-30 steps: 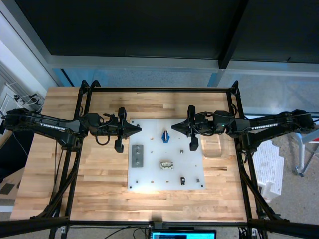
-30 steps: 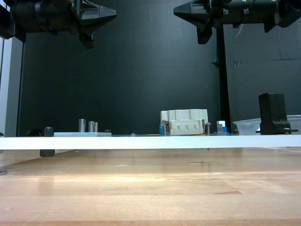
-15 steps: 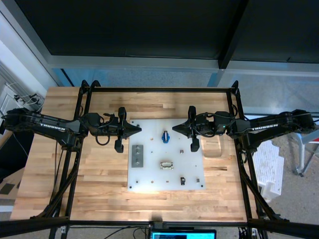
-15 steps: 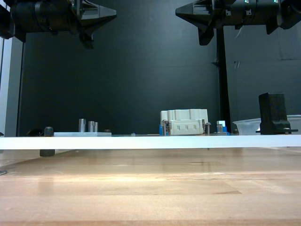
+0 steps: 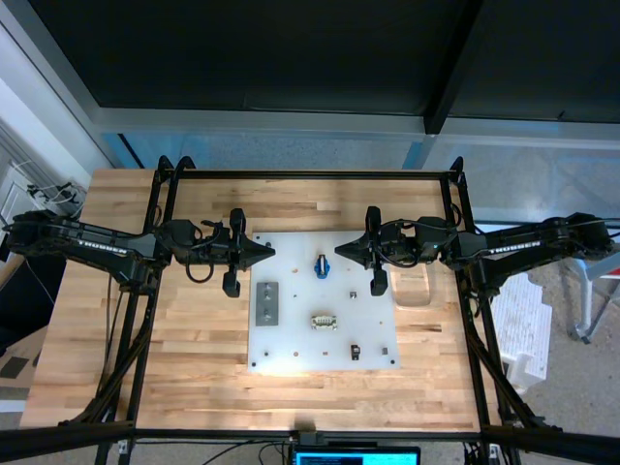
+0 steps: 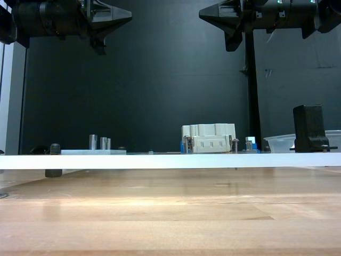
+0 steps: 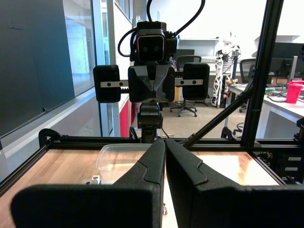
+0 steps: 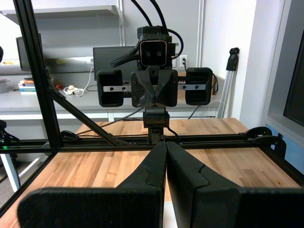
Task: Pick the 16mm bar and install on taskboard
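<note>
The left tool point(image 5: 271, 250) and right tool point(image 5: 338, 250) hover above the far edge of the white square taskboard point(image 5: 291, 341), tips facing, each pressed together. The bar is too small to find.

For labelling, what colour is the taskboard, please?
The taskboard is white, clearest in the high view; left gripper and right gripper hover shut overhead.

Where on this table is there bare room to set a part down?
Bare table lies left of the taskboard, along the near edge in front of it, and nearside of the tray. The board's middle is crowded: block, connector, blue part. Left gripper and right gripper, both shut, hang above the board's far edge.
</note>
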